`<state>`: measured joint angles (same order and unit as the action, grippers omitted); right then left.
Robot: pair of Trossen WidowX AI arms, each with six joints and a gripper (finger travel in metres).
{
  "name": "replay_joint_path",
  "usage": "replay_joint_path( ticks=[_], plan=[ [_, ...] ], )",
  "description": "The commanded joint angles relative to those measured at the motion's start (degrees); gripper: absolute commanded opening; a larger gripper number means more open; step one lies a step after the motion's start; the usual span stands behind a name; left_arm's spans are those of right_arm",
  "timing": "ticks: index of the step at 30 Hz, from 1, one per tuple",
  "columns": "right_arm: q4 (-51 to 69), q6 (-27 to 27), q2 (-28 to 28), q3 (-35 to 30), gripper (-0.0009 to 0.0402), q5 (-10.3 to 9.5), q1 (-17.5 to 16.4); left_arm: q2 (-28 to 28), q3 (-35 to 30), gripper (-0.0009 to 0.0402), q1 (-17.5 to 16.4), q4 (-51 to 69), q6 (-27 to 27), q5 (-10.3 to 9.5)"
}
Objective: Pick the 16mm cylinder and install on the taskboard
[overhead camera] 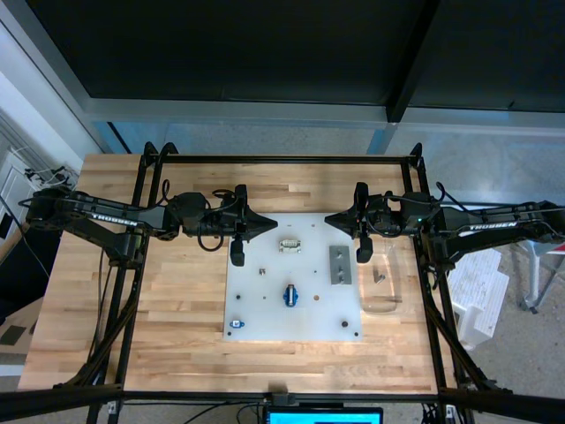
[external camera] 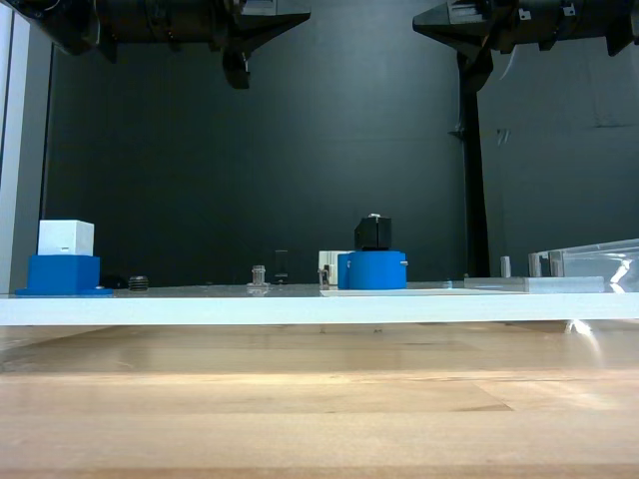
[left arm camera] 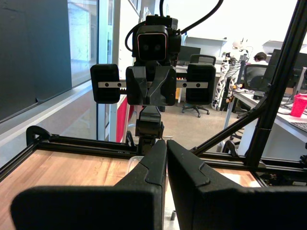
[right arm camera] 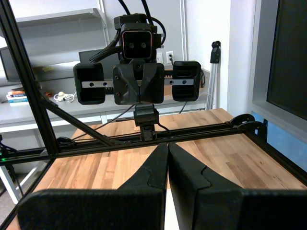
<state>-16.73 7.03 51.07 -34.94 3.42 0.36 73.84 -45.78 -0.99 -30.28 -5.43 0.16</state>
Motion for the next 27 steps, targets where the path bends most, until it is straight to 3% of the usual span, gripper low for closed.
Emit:
replay_joint_path(
  ticks=[1, 11, 14, 27],
  plan=[
    [0.17, 0.02, 0.02, 0.00, 0.0000, -0.02, -0.02, 0.02, -0.02, 0.0000, -0.04, 0.00, 0.00, 0.00],
    [0.31, 1.97, 0.02, 0.00, 0.0000, -0.28, -0.13, 0.02, -0.02, 0.0000, -0.02, 0.02, 0.00, 0.00],
    [2.05, 1.92, 0.02, -0.24, 0.0000, -2.01, -0.24, 0.02, -0.02, 0.0000, -0.02, 0.00, 0.00, 0.00],
    [35.71, 3.82, 0.09, -8.76, 0.0000, -2.58, -1.95, 0.02, -0.02, 0.0000, -0.02, 0.00, 0.00, 0.00]
  ],
)
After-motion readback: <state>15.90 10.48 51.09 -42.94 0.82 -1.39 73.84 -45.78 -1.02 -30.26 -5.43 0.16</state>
